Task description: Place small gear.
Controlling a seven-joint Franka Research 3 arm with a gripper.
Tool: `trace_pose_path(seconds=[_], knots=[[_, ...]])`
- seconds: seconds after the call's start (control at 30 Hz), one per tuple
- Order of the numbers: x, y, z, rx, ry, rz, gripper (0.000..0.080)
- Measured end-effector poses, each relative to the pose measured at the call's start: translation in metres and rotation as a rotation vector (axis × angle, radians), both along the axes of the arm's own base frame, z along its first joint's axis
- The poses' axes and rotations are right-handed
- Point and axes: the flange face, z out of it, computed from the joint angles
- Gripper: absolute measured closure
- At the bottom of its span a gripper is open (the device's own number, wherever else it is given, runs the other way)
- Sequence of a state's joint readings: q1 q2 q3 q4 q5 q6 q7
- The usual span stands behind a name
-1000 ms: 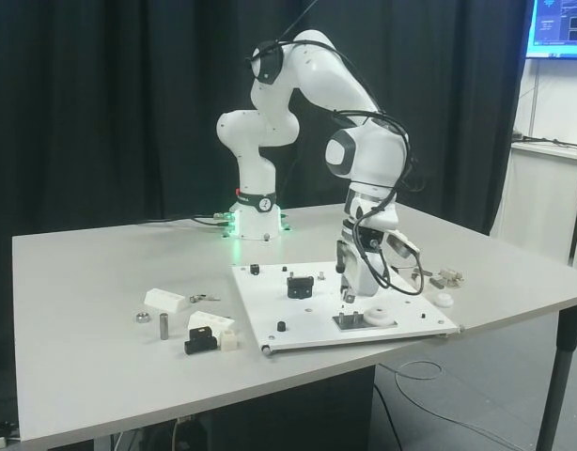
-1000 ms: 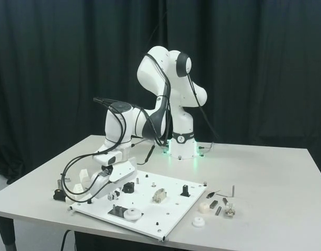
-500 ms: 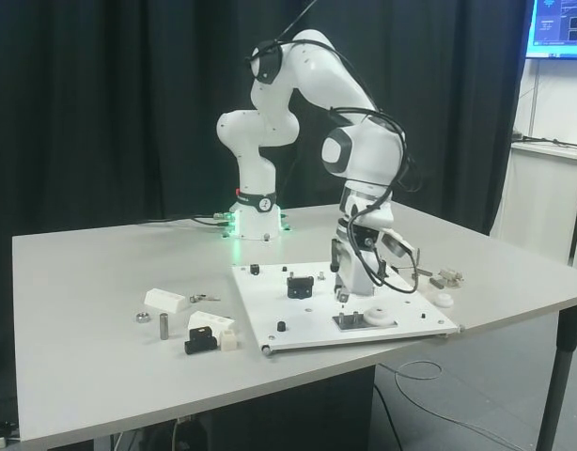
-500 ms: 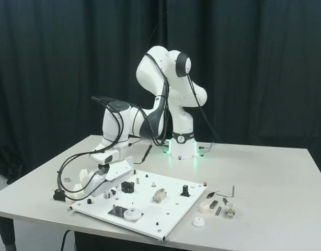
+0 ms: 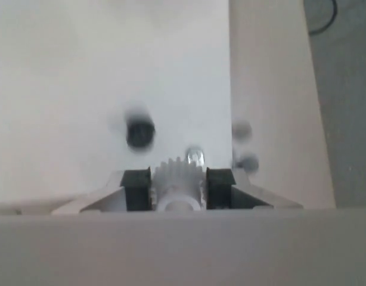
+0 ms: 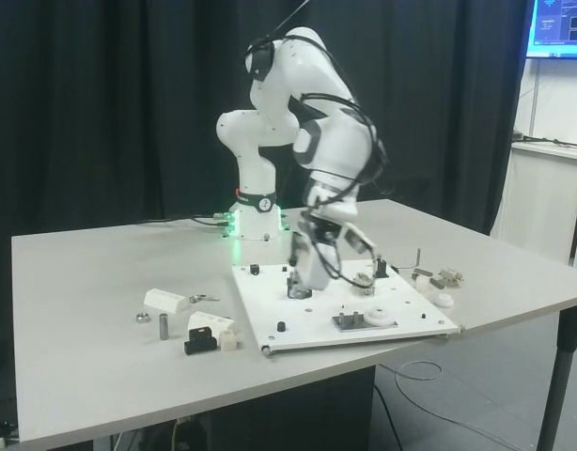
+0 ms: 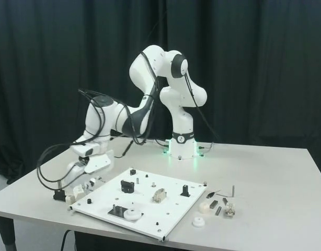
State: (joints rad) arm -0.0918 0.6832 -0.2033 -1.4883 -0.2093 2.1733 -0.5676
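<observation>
Pincer [image 5: 177, 189] w/ black pads clamped on small white toothed plastic gear [image 5: 176, 182] | white flat assembly board [image 5: 81, 71] beneath | gear prob. light, rigid, slippery; grip across teeth flanks, keep level.

The white robot arm [image 6: 317, 141] has swung leftward in both room views, carrying its gripper [image 7: 86, 184] from above the white assembly board's [image 7: 171, 209] near edge toward its left side.
</observation>
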Motion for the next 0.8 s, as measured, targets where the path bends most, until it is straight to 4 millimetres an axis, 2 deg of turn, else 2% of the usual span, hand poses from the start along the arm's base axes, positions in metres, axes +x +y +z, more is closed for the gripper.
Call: trace_pose_path(seconds=[0.53, 0.8], knots=[[-0.042, -0.129, 0.011, -0.038, 0.003, 0.003, 0.0609], [-0.064, -0.178, 0.005, -0.003, -0.027, -0.006, 0.0609]])
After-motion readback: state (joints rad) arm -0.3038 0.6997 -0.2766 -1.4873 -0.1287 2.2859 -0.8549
